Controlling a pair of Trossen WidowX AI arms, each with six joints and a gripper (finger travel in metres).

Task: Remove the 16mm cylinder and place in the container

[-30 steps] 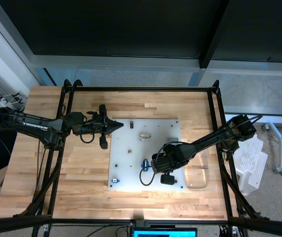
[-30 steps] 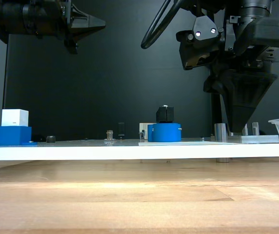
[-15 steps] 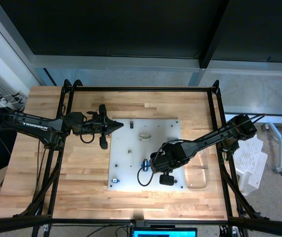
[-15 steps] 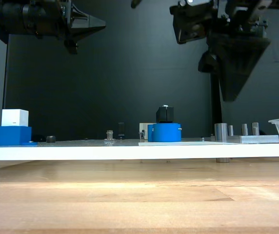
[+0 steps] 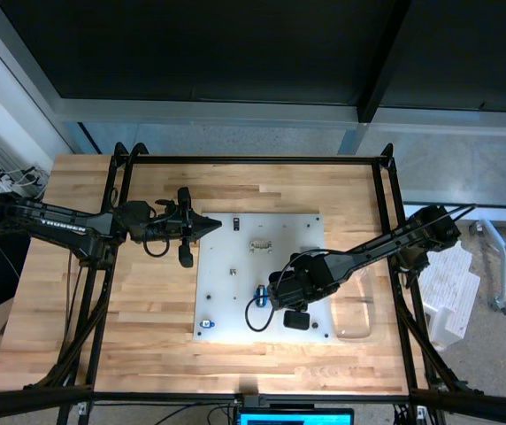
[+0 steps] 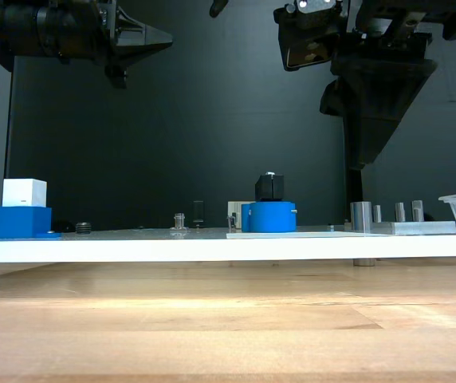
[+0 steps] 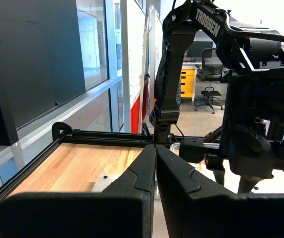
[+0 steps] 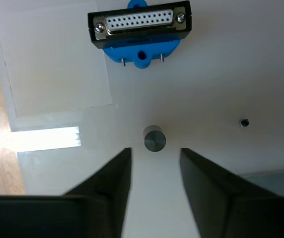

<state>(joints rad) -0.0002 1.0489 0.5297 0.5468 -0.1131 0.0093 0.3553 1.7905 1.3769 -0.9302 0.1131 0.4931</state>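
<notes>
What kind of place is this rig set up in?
Probably a robotics lab beside office space: a black-framed wooden table, a white board of test fittings, glass walls and an office chair behind. The left gripper hangs near the board's far left corner; the right gripper hangs above the cylinder.

Wooden table (image 5: 147,336) (butcher-block planks), grey floor (image 5: 235,137), office chair (image 7: 211,74) past windows (image 7: 95,47).

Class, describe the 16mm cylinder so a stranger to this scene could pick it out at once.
On the white board, the shut left claw hangs over the far left edge, the open right claw over the near right part. Under the right claw stands the cylinder, a short grey metal peg, thicker than the thin pegs beside it.
</notes>
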